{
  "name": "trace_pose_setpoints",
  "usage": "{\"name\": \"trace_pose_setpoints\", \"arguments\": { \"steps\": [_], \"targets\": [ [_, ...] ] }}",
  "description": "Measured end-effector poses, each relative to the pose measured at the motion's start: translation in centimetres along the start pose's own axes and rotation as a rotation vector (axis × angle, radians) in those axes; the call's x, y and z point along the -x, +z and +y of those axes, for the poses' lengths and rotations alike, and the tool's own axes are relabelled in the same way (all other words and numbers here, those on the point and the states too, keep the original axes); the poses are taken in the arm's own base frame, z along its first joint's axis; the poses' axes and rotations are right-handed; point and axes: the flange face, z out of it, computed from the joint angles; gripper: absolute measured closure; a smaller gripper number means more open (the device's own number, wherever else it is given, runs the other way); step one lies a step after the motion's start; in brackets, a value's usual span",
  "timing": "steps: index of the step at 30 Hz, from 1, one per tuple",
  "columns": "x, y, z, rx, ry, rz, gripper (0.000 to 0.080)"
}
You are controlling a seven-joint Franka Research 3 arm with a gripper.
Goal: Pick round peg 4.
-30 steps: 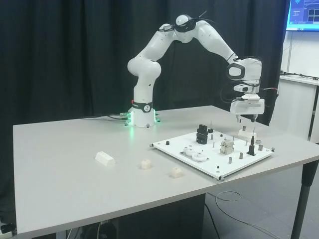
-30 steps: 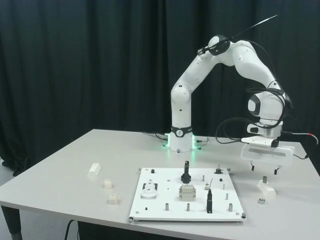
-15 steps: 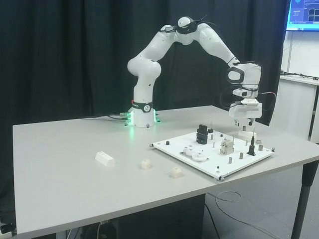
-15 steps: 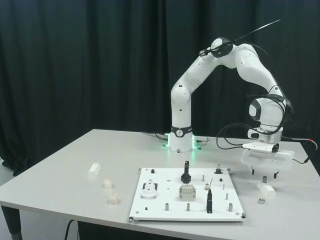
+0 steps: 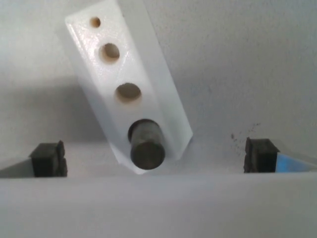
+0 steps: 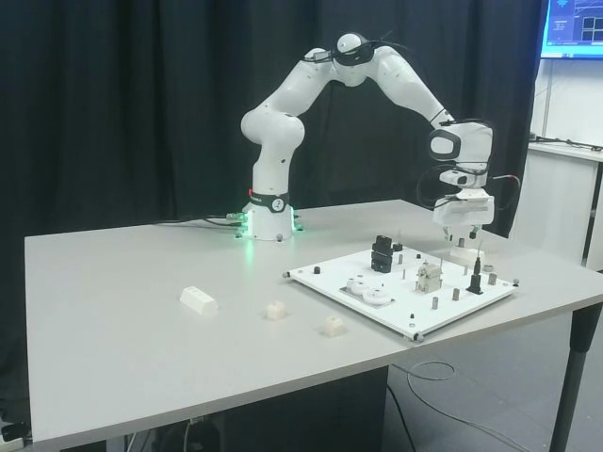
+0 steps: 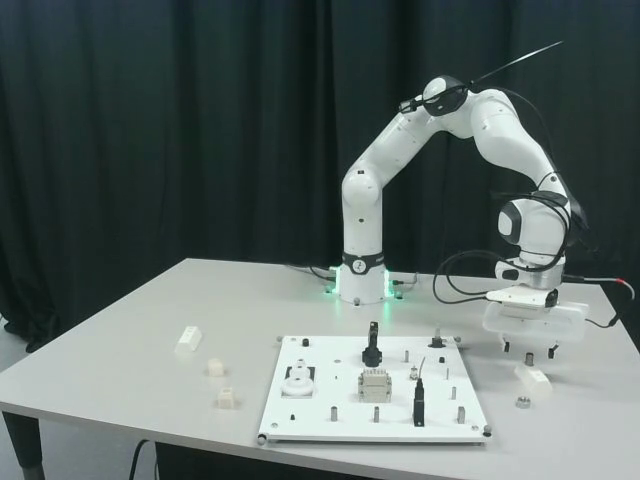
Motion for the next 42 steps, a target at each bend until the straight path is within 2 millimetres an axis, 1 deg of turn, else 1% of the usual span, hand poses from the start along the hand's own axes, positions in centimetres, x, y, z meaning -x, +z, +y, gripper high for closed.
{"name": "trace_pose_setpoints", "arguments": {
  "steps": [23, 24, 29, 30, 35, 36, 41, 42],
  "targets": [
    [-0.6, 0.6, 0.2, -0.001, -0.012, -0.021, 0.0003],
    [-0.7, 0.6, 0.2, -0.001, -0.013, -0.02, 0.0094],
    [-0.7, 0.9, 0.2, -0.001, -0.033, -0.013, 0.0094],
    [-0.7, 0.9, 0.2, -0.001, -0.034, -0.012, 0.0274],
    [-0.8, 1.1, 0.2, -0.004, -0.026, -0.015, 0.0274],
    [-0.8, 1.1, 0.2, -0.006, -0.022, -0.017, 0.0454],
    [-0.8, 1.2, 0.1, -0.016, -0.009, -0.024, 0.0454],
    [-0.8, 1.2, 0.1, -0.018, -0.008, -0.025, 0.0634]
  ]
}}
